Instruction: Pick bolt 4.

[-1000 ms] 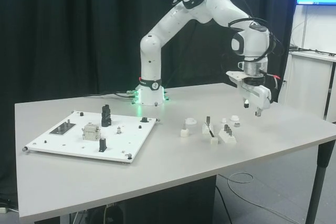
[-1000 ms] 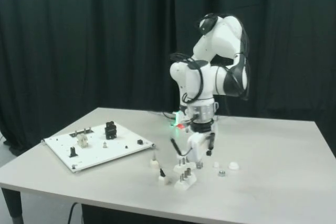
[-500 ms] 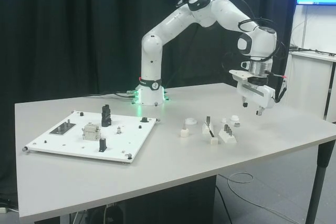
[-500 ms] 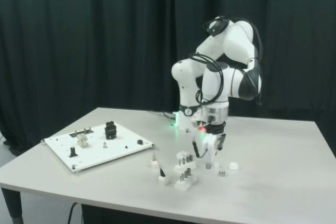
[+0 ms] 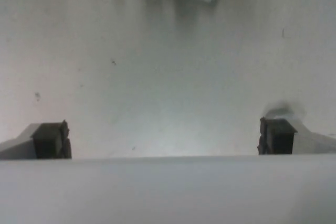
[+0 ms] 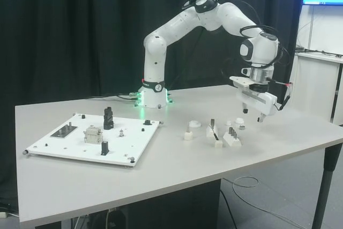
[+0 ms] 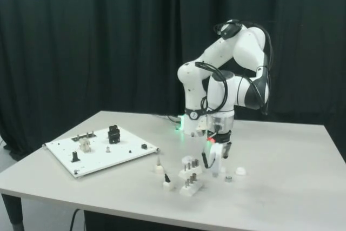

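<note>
White arm (image 6: 182,22) arched fwd, wrist down, fingers (image 5: 51,140) wide apart

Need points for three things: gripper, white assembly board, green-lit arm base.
gripper (image 6: 253,115), first room view, midway between the fingertips.
white assembly board (image 6: 64,147), first room view, bare patch near its front edge.
green-lit arm base (image 6: 153,99), first room view, front of the base where it meets the table.

We see a white arm (image 6: 214,17) with green lights at its base (image 6: 140,97), a grey worktop (image 6: 177,159), a white board (image 6: 94,140) and black curtains (image 6: 69,30).
</note>
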Controlling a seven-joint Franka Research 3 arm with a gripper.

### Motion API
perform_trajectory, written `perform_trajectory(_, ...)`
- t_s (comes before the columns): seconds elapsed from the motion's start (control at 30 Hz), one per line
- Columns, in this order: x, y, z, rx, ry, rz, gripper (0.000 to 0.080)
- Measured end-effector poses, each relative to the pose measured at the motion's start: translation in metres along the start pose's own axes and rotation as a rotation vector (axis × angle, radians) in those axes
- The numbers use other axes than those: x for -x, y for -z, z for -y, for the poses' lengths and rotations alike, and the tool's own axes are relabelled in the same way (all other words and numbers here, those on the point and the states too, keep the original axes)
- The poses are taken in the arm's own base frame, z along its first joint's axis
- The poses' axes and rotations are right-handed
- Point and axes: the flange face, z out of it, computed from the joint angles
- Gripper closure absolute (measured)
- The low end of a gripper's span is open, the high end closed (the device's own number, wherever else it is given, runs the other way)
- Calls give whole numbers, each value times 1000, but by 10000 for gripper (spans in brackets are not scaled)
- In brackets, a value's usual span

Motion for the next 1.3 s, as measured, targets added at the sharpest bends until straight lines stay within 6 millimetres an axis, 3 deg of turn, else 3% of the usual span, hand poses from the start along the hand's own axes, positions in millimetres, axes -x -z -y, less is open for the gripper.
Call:
perform_trajectory(0.73, -11, -17, -41, -33, 154, 8, 3)
perform_trajectory(1.3, -45, -42, -50, -62, 316, 68, 3)
